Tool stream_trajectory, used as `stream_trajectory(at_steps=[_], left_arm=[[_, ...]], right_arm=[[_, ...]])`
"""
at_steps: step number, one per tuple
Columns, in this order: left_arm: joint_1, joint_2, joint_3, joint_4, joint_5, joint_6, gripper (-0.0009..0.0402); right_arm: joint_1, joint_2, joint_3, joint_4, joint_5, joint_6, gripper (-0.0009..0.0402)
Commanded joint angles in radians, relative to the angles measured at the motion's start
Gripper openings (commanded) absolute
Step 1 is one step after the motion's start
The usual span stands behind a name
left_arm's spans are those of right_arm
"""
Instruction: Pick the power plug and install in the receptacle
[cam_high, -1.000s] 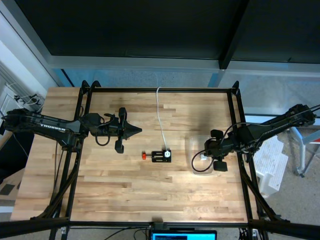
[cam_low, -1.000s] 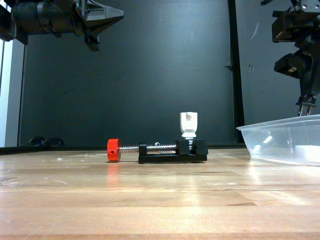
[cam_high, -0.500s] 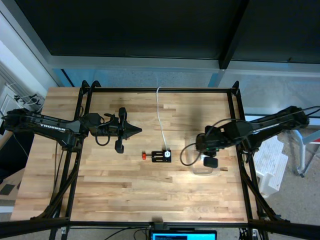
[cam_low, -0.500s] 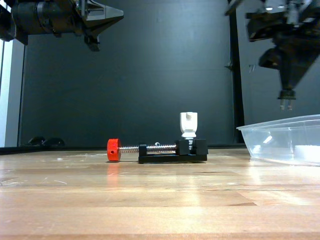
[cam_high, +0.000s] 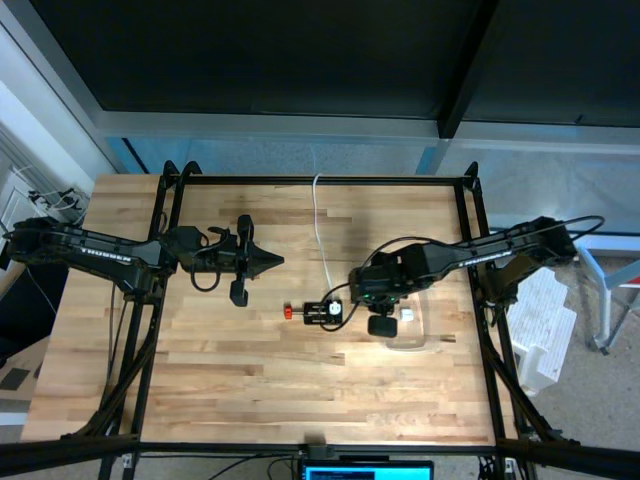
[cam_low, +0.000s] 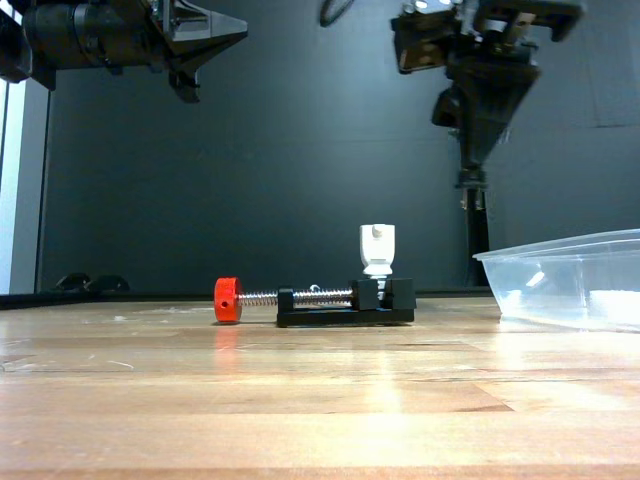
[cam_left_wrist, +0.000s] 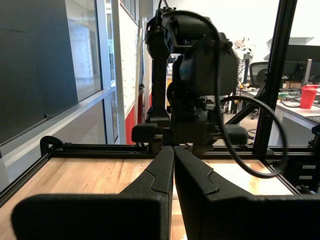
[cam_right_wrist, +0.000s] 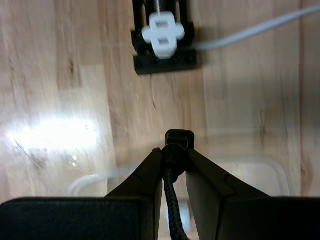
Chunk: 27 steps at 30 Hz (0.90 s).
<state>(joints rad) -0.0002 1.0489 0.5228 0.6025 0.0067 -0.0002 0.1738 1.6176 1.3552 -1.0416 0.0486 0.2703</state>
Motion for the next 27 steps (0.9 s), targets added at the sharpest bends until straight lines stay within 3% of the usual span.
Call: stream_trajectory(at_steps=[1,14,27], left_arm=[[0.000,0.000,0.000,0.000,0.000,0.000,0.0000],[0.000,0.000,0.000,0.000,0.000,0.000,0.0000],[0.000,0.000,0.000,0.000,0.000,0.000,0.0000]], right_arm=[[-0.005,0.051,0.060,-0.009,0.003,0.000,0.0000],[-0.017,0.207,0.229,-0.025,0.002,-0.050,0.0000],[-0.019,0.259,0.279,-0.019,0.002,-0.089,0.0000]])
